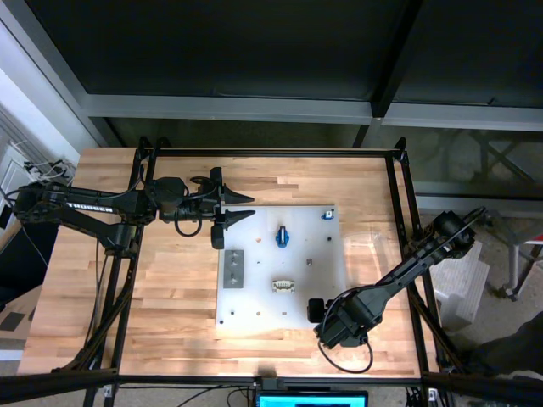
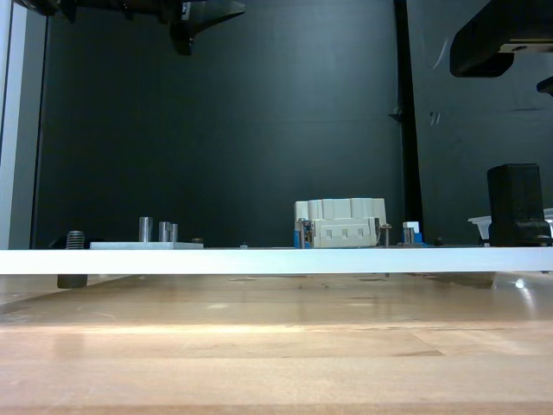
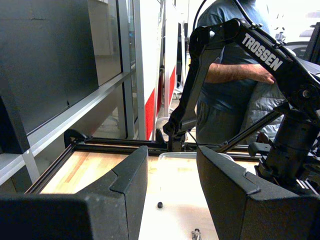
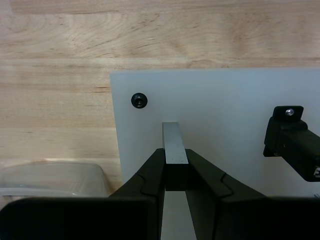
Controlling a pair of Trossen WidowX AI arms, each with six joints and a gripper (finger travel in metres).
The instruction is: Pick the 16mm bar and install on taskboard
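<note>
The 16mm bar (image 4: 174, 140), a grey square-section metal piece, is held in my right gripper (image 4: 175, 161), whose fingers are shut on it. It hangs above the near right corner of the white task board (image 4: 225, 100), next to a black holder block (image 4: 292, 145). In the high view the right gripper (image 1: 333, 326) covers the bar. My left gripper (image 1: 233, 209) is raised over the board's far left corner, and its fingers (image 3: 127, 185) stand open with nothing between them.
The board (image 1: 322, 254) carries a grey plate with pegs (image 1: 232, 270), a blue part (image 1: 282, 236), a beige connector (image 1: 282, 287) and a corner screw (image 4: 139, 100). A clear plastic container (image 4: 50, 180) lies beside the board. Black frame rails (image 1: 399, 195) edge the table.
</note>
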